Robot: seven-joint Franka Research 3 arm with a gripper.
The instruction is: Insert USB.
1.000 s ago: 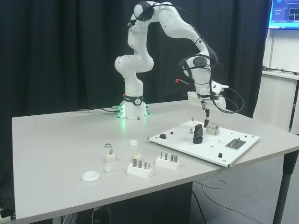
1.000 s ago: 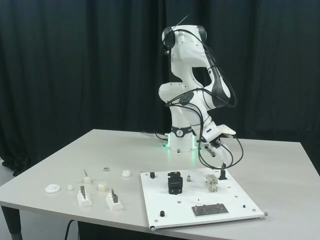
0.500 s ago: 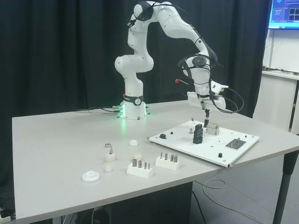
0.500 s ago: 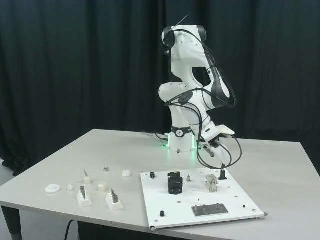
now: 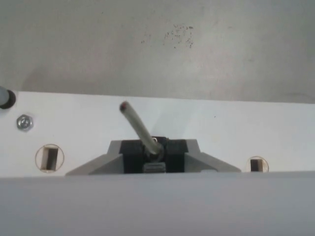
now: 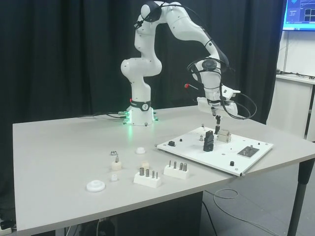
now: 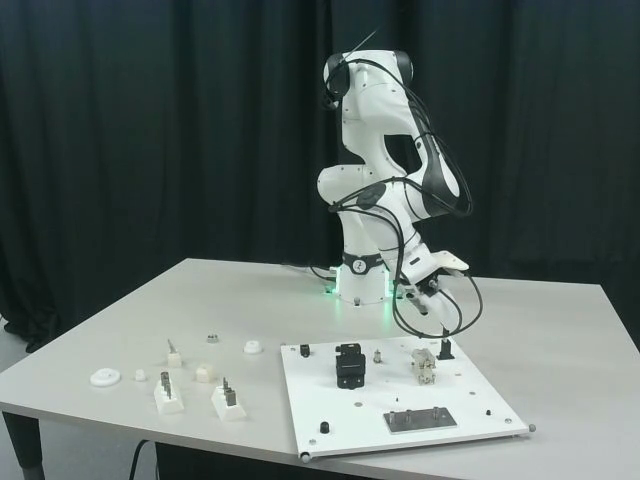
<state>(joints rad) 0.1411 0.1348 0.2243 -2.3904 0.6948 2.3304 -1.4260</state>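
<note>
The black USB plug [image 5: 153, 156] stands in a grey mount [image 5: 197, 158] on the white board [image 5: 256, 128], with its grey cable [image 5: 137, 123] sticking out at a slant. In the room views the plug [image 6: 217, 129] [image 7: 444, 350] sits at the board's far edge. My gripper [image 6: 215, 114] [image 7: 437, 316] hangs a short way above it, pointing down, with nothing seen in it. A blurred grey band hides the lower part of the wrist view.
The white board [image 6: 192, 150] also carries a black block [image 6: 208, 141], a small connector block [image 6: 224, 135] and a grey plate [image 6: 247, 151]. Two white peg holders [image 6: 147, 178] [image 6: 177, 170] and a white gear [image 6: 95, 186] lie on the grey table [image 6: 59, 147] nearby.
My gripper has risen slightly above the USB plug. The plug and the other parts have stayed where they were.
</note>
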